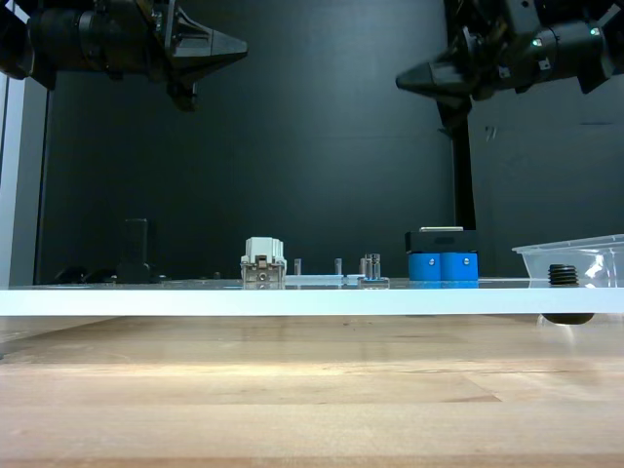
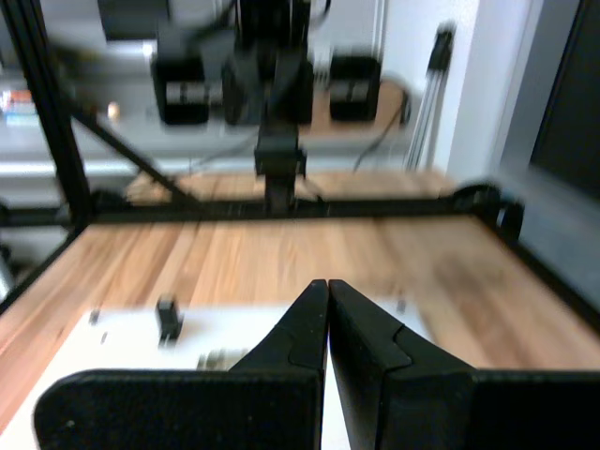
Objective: Pick the M12 nut and place it on its threads and fasten
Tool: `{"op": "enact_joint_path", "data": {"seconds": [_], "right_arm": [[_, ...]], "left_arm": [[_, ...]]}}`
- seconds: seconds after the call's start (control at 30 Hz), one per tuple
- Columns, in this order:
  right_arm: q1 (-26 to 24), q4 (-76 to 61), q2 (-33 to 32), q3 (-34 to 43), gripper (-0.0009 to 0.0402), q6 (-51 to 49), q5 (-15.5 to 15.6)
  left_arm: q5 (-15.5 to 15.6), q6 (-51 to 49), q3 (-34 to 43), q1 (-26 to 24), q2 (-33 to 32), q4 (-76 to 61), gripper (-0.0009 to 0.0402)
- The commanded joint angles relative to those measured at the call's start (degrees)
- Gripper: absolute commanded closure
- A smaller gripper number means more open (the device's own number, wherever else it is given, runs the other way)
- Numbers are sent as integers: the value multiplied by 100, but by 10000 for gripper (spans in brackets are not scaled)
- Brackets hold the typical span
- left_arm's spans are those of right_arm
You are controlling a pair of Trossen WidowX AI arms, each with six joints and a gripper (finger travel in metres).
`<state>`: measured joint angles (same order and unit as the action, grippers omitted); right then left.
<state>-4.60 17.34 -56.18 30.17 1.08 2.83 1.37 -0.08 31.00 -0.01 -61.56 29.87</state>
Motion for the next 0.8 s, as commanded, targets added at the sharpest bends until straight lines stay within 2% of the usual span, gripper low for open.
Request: {"op": "enact_joint_path", "data": {"seconds": [0.03, 0.1, 0.43, 0.63, 0.8], "right_arm": [[13, -1001, 28, 280, 393, 190, 63], [22, -1692, 28, 533, 393, 162, 184], [125, -4881, 15, 1718, 393, 306, 162], [444, -6500, 15, 2129, 393, 680, 107], [713, -7552, -4, 2273, 393, 1082, -79]], "left_arm": [[-2, 2, 2, 0, 0, 0, 393], [-2, 2, 2, 2, 0, 0, 393], [-2, 2, 2, 0, 0, 0, 393], [-2, 2, 2, 0, 0, 0, 393], [-2, 2, 2, 2, 0, 0, 393]]}}
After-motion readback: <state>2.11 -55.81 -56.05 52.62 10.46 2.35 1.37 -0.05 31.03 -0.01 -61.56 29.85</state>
